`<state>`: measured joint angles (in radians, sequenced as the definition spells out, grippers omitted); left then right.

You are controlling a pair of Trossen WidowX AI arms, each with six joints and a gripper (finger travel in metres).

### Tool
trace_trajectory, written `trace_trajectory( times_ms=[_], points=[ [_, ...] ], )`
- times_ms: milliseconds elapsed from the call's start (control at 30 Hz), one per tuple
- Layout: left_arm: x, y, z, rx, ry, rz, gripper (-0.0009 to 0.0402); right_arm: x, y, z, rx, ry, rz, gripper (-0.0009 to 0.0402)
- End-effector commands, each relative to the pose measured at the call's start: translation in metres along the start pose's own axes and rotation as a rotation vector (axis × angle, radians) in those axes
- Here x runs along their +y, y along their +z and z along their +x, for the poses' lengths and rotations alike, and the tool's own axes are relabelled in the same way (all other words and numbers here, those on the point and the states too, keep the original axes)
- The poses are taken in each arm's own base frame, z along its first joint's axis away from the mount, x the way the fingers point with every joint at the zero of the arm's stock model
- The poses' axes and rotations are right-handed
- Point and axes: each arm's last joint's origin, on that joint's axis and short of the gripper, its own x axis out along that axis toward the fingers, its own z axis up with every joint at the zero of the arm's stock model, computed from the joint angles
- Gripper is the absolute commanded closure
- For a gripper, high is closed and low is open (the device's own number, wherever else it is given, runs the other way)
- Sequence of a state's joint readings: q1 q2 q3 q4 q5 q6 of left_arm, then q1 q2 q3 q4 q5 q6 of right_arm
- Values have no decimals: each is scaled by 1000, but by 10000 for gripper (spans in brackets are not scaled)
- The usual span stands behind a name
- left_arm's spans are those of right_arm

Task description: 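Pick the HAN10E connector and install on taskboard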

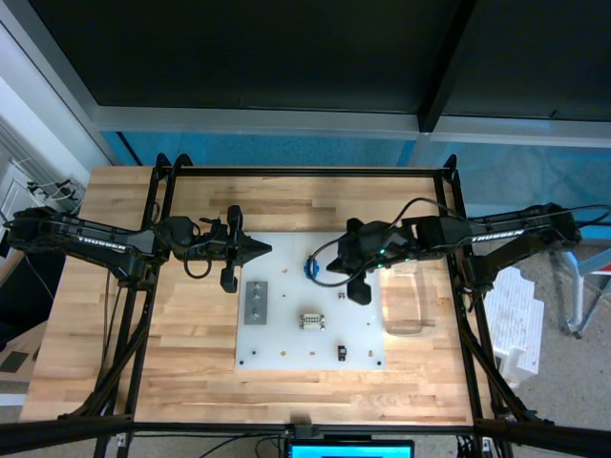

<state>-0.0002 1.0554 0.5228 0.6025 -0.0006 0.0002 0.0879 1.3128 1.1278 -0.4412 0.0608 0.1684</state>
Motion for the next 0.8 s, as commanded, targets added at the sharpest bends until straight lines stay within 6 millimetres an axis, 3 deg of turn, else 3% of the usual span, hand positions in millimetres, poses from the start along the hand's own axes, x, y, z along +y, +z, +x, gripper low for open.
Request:
trace_trajectory(
  times_ms=[33,467,800],
  points=[
    [0,0,0,0,0,0,392,-8,-7,-8,-64,-8,3,395],
    [0,0,0,0,0,0,392,-25,-34,-34,-344,-19,-30,393],
    [0,0,0,0,0,0,392,-31,-55,-33,-524,11,-37,393]
  ],
)
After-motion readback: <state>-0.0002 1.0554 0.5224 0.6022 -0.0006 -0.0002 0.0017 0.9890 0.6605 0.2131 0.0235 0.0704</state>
